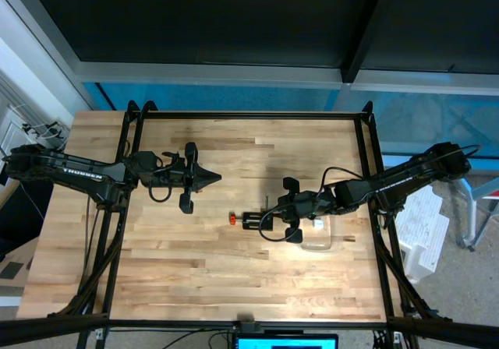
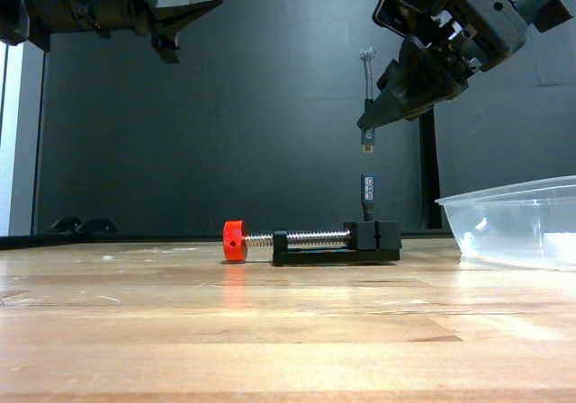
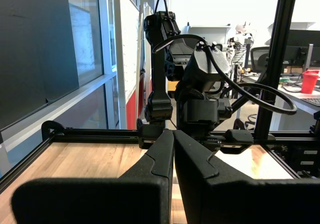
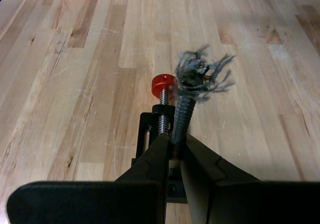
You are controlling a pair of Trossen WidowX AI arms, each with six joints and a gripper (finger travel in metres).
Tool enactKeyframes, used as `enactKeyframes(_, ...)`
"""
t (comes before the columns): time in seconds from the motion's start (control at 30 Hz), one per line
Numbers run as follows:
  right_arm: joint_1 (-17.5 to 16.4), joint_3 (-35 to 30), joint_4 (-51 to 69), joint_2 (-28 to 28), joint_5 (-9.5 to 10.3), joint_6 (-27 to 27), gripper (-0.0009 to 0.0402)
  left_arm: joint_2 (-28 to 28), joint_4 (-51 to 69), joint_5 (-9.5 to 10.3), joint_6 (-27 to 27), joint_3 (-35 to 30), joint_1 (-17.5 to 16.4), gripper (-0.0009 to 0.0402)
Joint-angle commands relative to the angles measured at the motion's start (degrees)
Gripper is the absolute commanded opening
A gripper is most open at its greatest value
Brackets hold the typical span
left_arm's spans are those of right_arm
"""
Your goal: Pick the usb-c connector and install on the hub
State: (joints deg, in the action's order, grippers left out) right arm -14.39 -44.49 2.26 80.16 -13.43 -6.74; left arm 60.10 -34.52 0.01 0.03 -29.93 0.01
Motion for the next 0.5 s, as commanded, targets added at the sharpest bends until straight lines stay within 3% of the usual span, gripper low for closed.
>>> enactKeyframes(0.03, -0.2, 0.2, -0.4, 0.7, -0.07, 0.0, 0.0000, 0.0, 0.0, 0.00, 0.0, 0.0, 0.0, 0.0000)
enactKeyframes(0.5, -0.5, 1.6, -3.5, 1.9, -0.15, 0.0, 0.0000, 0.0, 0.0, 0.00, 0.0, 0.0, 0.0, 0.0000)
